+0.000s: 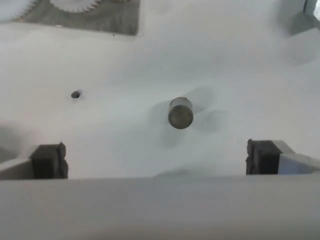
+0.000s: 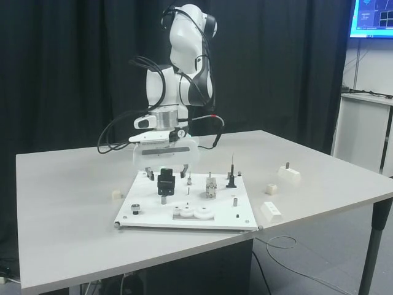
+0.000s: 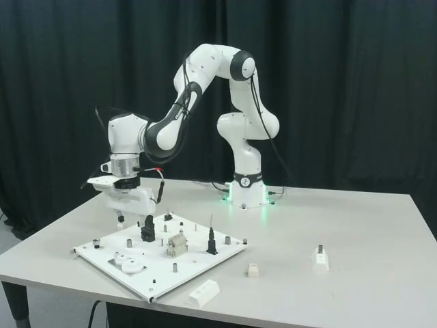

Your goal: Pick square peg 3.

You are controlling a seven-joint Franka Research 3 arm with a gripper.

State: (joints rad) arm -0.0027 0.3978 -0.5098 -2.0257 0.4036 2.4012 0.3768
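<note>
Over the white board (image 2: 153, 215) the gripper (image 1: 155, 160) hangs with its two black-padded fingers (image 1: 48, 160) spread wide and nothing between them. On the board below the gap stands the peg (image 1: 180, 112), apart from both pads. It is a short grey stub, upright, and its top looks round rather than square from above. A small dark spot (image 1: 75, 94) marks the board to one side of it, and the white toothed gears (image 1: 75, 5) sit on a grey plate further along the board.

From the room, the white arm (image 3: 184, 102) bends down to the board's far edge. The board lies on the grey table (image 2: 67, 203), and small white blocks (image 2: 271, 211) rest on the table beside it. Black curtains (image 3: 355, 89) close off the room behind, and a green light (image 3: 225, 198) glows at the arm's base.
</note>
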